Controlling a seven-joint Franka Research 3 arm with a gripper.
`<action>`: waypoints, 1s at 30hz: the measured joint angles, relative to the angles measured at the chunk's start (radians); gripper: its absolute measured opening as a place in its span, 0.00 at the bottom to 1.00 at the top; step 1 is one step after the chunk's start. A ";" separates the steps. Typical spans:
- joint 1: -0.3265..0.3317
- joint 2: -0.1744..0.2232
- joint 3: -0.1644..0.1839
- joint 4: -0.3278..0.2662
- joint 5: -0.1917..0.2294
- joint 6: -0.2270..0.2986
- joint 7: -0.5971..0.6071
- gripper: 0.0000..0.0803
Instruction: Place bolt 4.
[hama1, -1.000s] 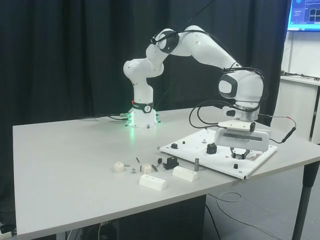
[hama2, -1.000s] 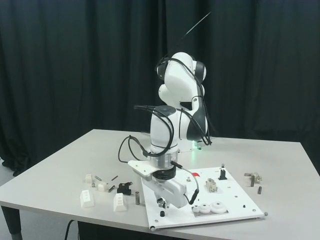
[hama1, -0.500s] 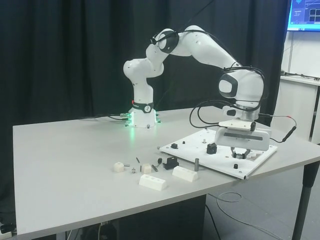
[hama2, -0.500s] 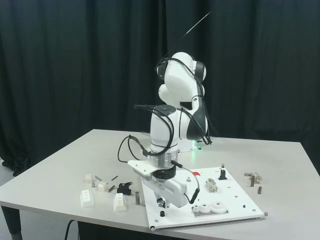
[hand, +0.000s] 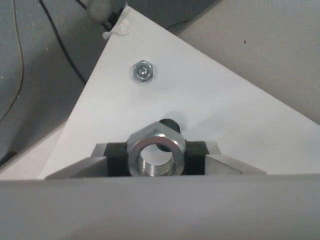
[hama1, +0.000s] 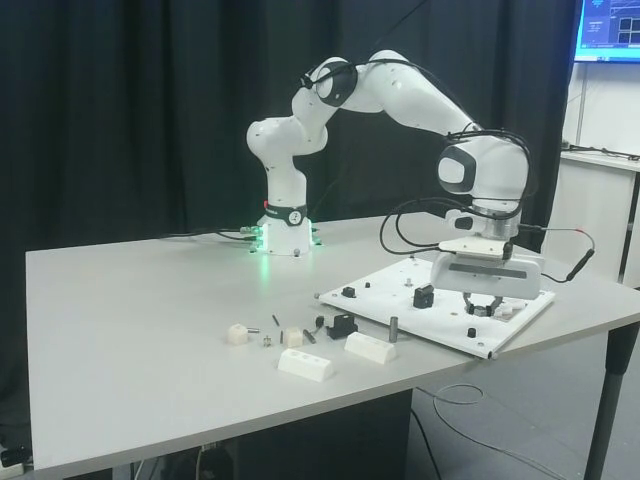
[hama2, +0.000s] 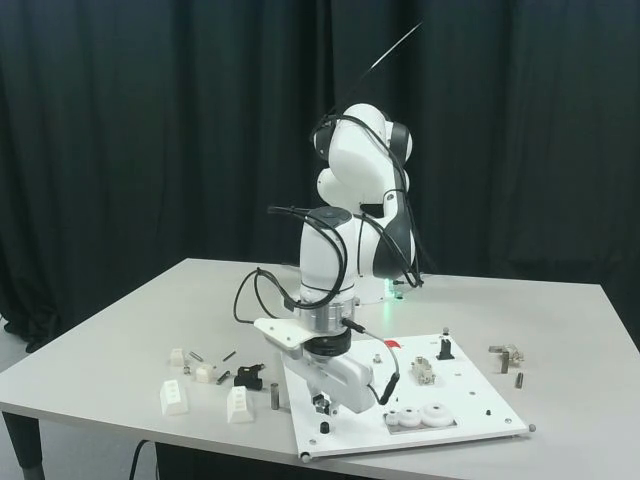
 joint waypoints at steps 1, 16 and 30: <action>0.000 0.000 0.000 0.001 0.000 -0.001 -0.006 0.29; 0.006 -0.006 0.009 0.034 0.003 -0.119 -0.054 0.29; 0.076 -0.022 0.032 0.043 0.082 -0.268 0.002 0.29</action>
